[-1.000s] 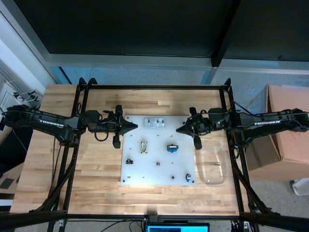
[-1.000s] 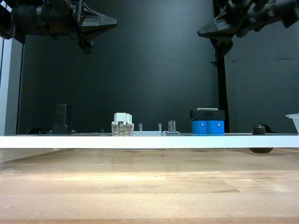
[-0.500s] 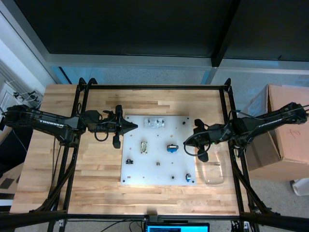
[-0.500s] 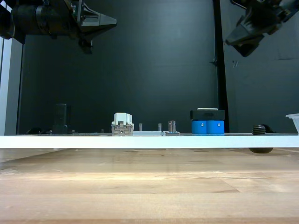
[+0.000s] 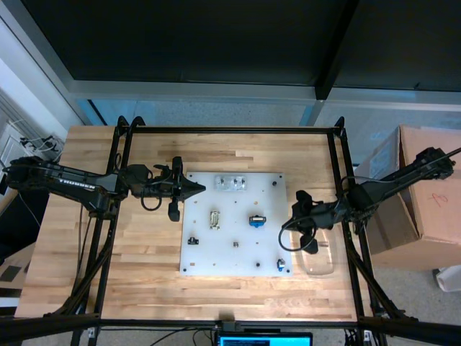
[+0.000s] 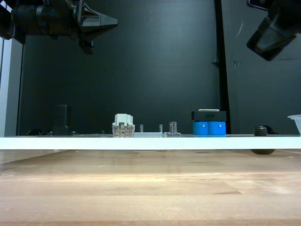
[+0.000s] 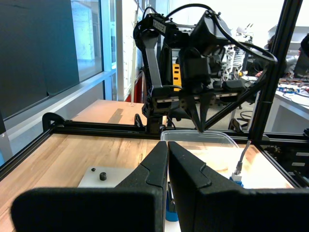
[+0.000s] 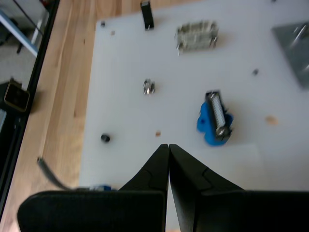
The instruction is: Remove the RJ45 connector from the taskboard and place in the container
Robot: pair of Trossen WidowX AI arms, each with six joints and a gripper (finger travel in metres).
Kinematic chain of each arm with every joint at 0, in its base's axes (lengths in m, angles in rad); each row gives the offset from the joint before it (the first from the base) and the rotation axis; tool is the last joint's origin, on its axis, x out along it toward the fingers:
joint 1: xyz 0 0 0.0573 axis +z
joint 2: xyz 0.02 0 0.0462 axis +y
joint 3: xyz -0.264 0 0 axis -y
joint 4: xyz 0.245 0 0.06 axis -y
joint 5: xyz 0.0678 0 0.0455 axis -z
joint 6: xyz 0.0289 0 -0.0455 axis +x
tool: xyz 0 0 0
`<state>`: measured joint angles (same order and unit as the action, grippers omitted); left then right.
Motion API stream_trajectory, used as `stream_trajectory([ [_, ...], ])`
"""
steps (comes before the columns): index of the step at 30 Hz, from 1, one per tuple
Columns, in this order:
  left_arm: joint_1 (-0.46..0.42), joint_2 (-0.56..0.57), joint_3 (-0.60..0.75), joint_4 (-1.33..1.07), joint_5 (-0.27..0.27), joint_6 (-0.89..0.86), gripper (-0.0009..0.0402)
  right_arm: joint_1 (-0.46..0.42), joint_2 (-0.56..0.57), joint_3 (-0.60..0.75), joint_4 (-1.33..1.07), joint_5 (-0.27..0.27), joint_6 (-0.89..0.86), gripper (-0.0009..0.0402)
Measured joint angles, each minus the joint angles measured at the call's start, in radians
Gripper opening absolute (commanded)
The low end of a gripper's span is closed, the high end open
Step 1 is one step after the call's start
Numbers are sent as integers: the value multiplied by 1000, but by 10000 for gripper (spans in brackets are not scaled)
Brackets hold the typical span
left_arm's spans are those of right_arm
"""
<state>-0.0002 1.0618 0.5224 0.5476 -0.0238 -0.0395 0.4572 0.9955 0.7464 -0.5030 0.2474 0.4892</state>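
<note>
Hovering over the taskboard [image 5: 216,252], frame centre-right: right gripper [image 8: 168,147], pinched closed, empty. RJ45 connector [image 5: 281,265] sits seated below it, beside the container [image 5: 321,272]. Left gripper [image 7: 168,143], closed, frame centre-left. Risk: descending unopened, striking the plug.

a pale wooden table [image 5: 238,295] made of long planks carries everything. a white board [image 5: 223,256] lies flat on it, about midway between near and far and a little right of centre, its edges square to the table's. just beside the board's right edge, toward the near corner, a clear plastic container [image 5: 322,263] sits open side up; whether it touches the board cannot be told. a black metal frame [image 5: 230,130] stands on the table, its far bar running left to right beyond the board.
</note>
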Motion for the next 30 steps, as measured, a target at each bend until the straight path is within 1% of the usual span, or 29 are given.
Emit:
stream_trajectory([
  [4, 0, 0, 0, 0, 0, 0, 0, 44, 28, 0, -19, 1, 55, 0],
  [7, 0, 0, 0, 0, 0, 0, 0, 81, 60, 25, -62, 21, 84, 0],
  [10, 0, 0, 0, 0, 0, 0, 0, 112, 98, 87, -150, 30, 104, 0],
  [18, 0, 0, 0, 0, 0, 0, 0, 180, 234, 270, -367, 20, 158, 0],
  [21, 0, 0, 0, 0, 0, 0, 0, 200, 286, 331, -429, 10, 180, 0],
  [27, 0, 0, 0, 0, 0, 0, 0, 217, 379, 453, -537, -55, 196, 2],
  [30, 0, 0, 0, 0, 0, 0, 0, 219, 415, 510, -597, -58, 198, 13],
])
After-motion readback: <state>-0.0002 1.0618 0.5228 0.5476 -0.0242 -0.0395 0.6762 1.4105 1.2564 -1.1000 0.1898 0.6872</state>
